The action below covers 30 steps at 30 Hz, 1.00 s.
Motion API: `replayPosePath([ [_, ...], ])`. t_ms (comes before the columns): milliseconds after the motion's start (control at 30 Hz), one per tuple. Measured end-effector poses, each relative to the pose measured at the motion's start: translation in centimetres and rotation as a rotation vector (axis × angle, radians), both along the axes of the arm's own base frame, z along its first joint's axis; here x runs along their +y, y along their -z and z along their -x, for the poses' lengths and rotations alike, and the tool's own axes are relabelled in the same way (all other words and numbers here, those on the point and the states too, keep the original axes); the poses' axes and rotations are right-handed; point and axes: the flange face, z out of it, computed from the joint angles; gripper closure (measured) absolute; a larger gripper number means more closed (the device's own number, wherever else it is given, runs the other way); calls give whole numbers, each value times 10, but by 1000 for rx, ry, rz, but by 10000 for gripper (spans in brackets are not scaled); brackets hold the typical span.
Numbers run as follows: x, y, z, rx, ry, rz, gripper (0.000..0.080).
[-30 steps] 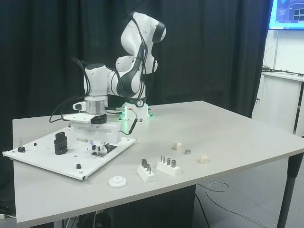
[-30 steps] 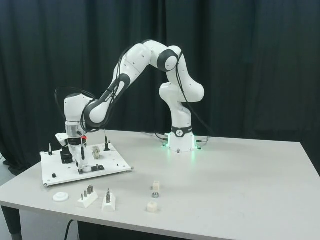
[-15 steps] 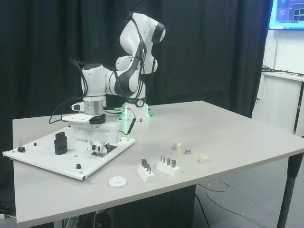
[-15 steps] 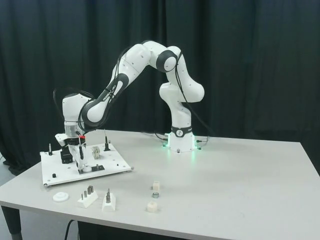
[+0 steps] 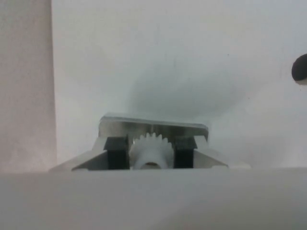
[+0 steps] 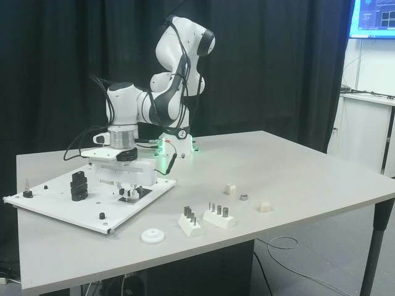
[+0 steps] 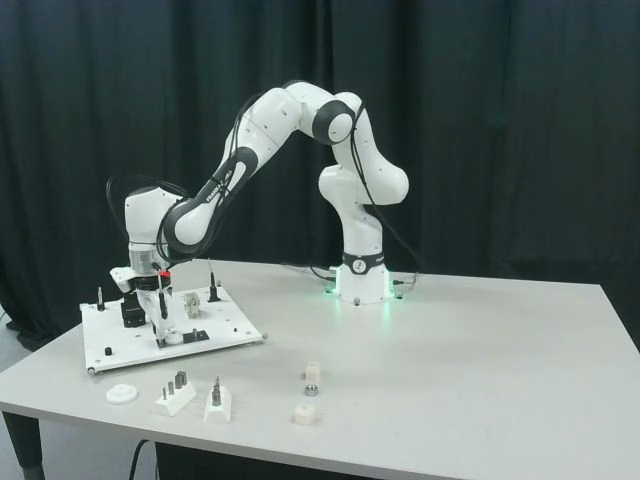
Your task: Insert small gear.
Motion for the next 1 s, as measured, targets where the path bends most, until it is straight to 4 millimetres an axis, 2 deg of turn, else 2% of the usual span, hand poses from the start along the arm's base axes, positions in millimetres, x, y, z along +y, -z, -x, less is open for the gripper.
replayPosePath([
  [1000,3,2,-2,12,-23,21,607],
])
